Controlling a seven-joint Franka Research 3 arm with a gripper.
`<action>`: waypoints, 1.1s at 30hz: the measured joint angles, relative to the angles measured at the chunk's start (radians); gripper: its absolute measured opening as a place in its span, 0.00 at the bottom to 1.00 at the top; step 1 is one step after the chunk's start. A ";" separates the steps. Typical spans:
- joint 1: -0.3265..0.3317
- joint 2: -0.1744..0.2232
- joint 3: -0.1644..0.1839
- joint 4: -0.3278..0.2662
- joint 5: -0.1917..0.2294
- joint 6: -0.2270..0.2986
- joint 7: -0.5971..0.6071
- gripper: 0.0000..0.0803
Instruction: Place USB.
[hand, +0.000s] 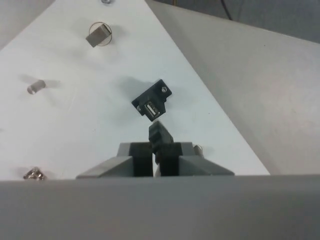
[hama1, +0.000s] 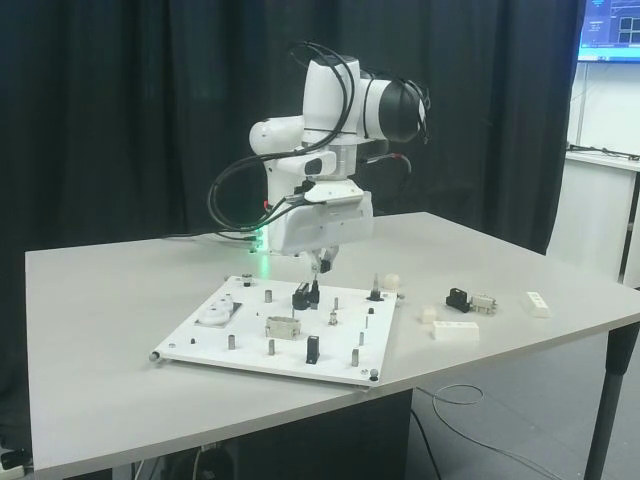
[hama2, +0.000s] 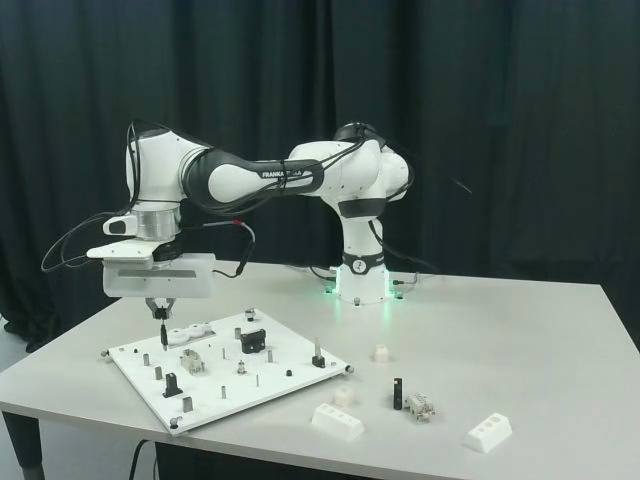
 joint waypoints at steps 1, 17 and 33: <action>0.000 0.000 0.000 0.001 0.000 0.000 0.000 0.03; -0.005 0.000 0.002 0.005 0.001 0.000 0.000 0.03; 0.003 0.000 0.031 0.023 0.023 -0.025 0.007 0.03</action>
